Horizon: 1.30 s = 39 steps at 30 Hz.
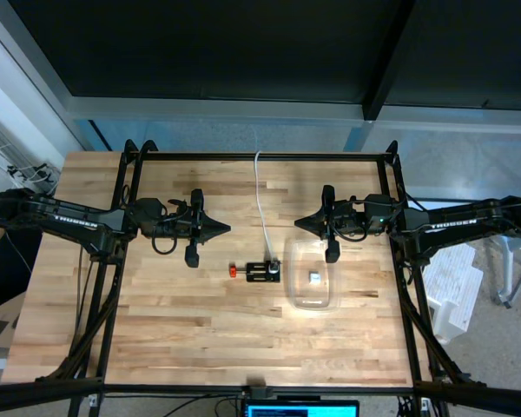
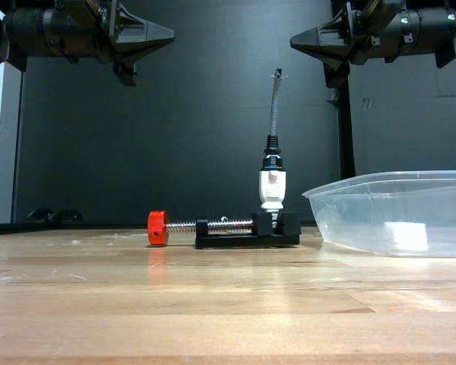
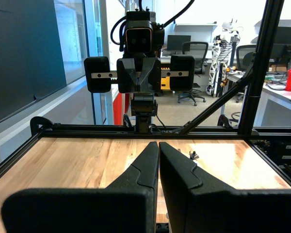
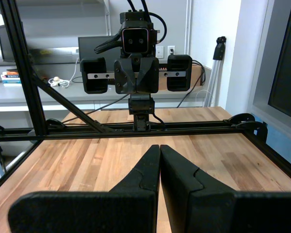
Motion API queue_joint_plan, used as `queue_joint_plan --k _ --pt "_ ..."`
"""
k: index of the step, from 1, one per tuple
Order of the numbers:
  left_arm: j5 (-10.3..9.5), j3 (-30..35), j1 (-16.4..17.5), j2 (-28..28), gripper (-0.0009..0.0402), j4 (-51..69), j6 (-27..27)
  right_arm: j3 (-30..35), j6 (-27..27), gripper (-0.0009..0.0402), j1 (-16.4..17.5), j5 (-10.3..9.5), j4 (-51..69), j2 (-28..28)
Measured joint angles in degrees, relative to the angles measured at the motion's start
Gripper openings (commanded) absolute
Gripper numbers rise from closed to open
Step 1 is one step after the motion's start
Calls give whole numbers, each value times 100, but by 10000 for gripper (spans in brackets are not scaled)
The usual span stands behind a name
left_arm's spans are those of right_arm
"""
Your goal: Remove the power plug from the receptacle and place in the container
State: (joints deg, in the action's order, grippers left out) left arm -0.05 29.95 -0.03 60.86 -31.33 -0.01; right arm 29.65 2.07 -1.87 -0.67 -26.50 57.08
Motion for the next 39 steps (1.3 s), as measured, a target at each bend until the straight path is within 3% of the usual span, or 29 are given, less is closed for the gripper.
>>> queue_joint_plan --k 10,14,24,30,39 --pt "0 -2 2 0 0 -2 0 -2 39 0 0 0 2 0" --pt "0 0 2 0 0 -2 0 81 177 0 2 160 282 0" --pt "0 -2 2 0 0 -2 0 1307 197 0 79 52 3547 238" --pt "0 0 2 -2 0 -2 0 2280 203 0 313 59 5418 859" --pt "0 -2 2 0 0 0 0 3333 409 19 656 81 6832 2013"
